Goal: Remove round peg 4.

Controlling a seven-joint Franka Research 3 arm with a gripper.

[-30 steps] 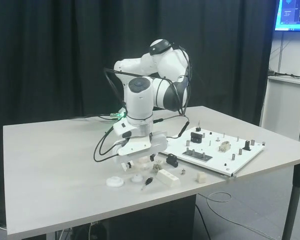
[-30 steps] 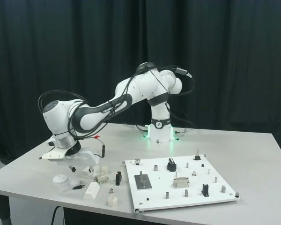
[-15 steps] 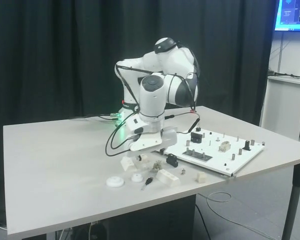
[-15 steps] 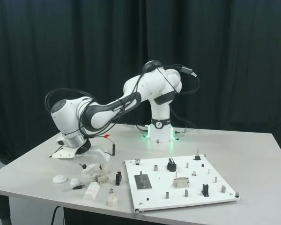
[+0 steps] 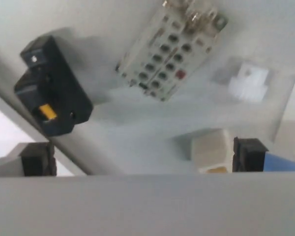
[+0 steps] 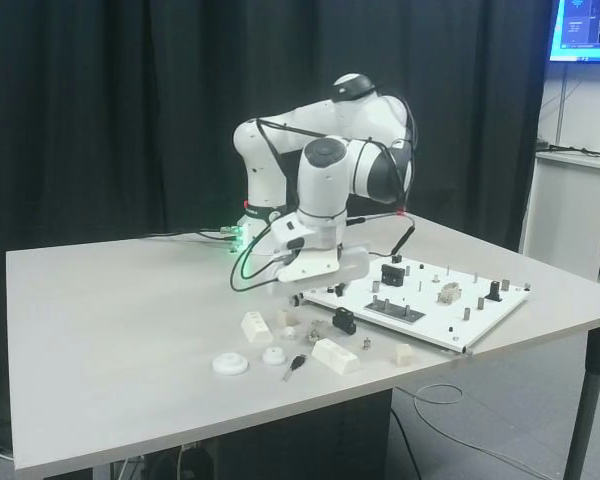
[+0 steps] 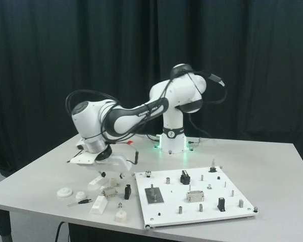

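While the gripper (image 7: 111,174) hangs wide and empty just off the white board (image 7: 192,214), I'd say it's approaching; the pegs stand on that board, and which is peg 4 I cannot tell.

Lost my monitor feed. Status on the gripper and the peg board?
Gripper open, empty, above loose parts beside the board. Pegs on the board untouched; peg 4 can't be singled out. Black connector lies between gripper and board, nothing else in the way.

Pegs on the white board (image 7: 194,199) are too small to tell apart.
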